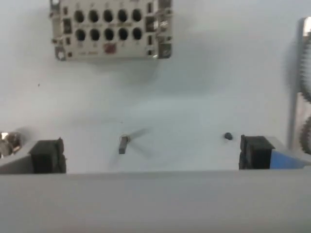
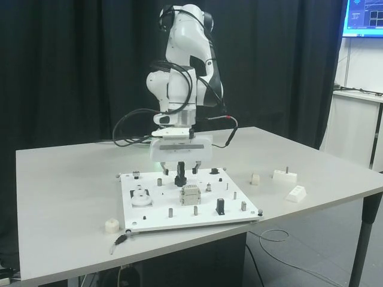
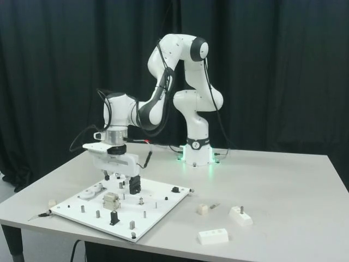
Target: Insert square peg 1.
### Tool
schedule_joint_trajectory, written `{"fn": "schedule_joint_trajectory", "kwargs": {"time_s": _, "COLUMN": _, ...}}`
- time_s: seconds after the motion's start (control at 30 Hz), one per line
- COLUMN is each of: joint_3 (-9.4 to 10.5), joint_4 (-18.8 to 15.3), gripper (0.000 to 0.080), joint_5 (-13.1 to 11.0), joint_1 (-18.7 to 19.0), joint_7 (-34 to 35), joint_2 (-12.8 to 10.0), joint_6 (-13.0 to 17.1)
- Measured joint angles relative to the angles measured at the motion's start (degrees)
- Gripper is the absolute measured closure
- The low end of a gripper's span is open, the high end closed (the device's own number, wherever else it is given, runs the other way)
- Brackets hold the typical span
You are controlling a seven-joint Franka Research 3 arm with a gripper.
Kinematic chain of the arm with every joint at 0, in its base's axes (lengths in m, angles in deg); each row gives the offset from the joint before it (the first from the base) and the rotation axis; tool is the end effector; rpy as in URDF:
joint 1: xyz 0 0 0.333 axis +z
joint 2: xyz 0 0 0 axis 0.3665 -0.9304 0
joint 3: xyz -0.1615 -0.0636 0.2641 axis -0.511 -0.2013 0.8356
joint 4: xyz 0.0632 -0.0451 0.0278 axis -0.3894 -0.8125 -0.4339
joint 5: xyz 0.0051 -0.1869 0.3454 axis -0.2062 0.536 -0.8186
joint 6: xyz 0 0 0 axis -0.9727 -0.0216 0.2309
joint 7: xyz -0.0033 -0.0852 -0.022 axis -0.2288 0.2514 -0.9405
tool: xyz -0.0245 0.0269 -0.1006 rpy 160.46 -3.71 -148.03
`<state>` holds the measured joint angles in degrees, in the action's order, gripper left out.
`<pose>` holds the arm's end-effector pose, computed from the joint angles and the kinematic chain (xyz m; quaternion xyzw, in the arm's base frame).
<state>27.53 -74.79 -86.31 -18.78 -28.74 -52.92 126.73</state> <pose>0.5443 -0.2167 0.2728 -0.8632 0.5022 -0.0513 0.0068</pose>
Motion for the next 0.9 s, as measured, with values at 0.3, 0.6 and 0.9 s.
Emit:
{"fn": "schedule_joint_trajectory", "kwargs": {"time_s": 0.3, "joint_3": -1.53, "joint_4": 0.95, "gripper": 0.0003, "joint_5": -2.91, "joint_1": -0.03, "joint_7": -0.1, "joint_2": 0.88, "joint_6": -0.66}}
{"fn": "schedule_joint_trajectory", "kwargs": {"time_s": 0.6, "joint_3": -2.14, "joint_4": 0.97, "gripper": 0.0003, "joint_5": -2.93, "joint_1": -0.09, "joint_7": -1.23, "joint_2": 1.92, "joint_6": -0.94}}
{"fn": "schedule_joint_trajectory", "kwargs": {"time_s": 0.9, "joint_3": -2.84, "joint_4": 1.09, "gripper": 0.0003, "joint_5": -2.93, "joint_1": -0.09, "joint_7": -1.71, "joint_2": 2.43, "joint_6": -1.73}}
